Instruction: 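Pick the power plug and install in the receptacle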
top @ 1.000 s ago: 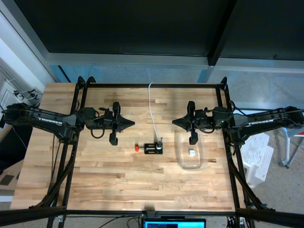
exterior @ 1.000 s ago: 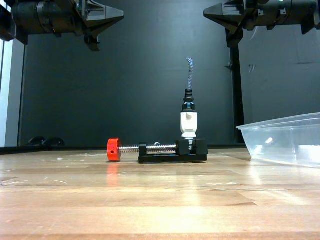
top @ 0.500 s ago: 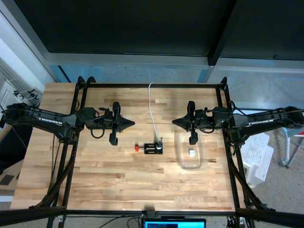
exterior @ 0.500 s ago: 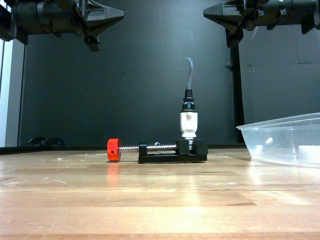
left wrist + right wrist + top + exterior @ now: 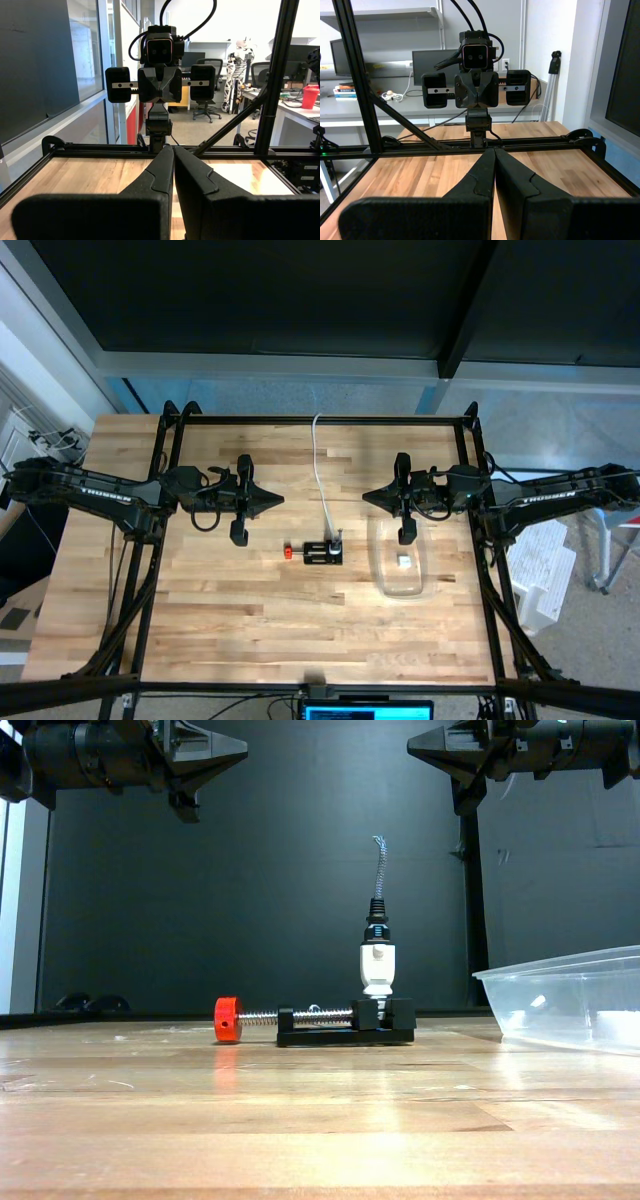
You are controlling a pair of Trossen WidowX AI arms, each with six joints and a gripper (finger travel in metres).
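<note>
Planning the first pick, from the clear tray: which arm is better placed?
Right. The right claw, shut, hovers near the far end of the clear tray; the left claw, also shut, hovers on the other side of the receptacle, farther away.

**"TROSSEN", printed twice: once on each arm.**

In the high view, white capitals reading "TROSSEN" run along the long black link of the left arm [image 5: 100,493]. That link lies over the left edge of the table [image 5: 250,620], well behind the left tool [image 5: 279,500], which hangs above the wood left of centre with its tips pointing inward. The same word stands in white on the matching link of the right arm [image 5: 545,496], out past the table's right edge, behind the right tool [image 5: 366,497], which hangs right of centre facing the other. The lit screen [image 5: 366,710] at the near edge and the white sheets [image 5: 540,580] on the floor at right carry marks too small to read.
</note>
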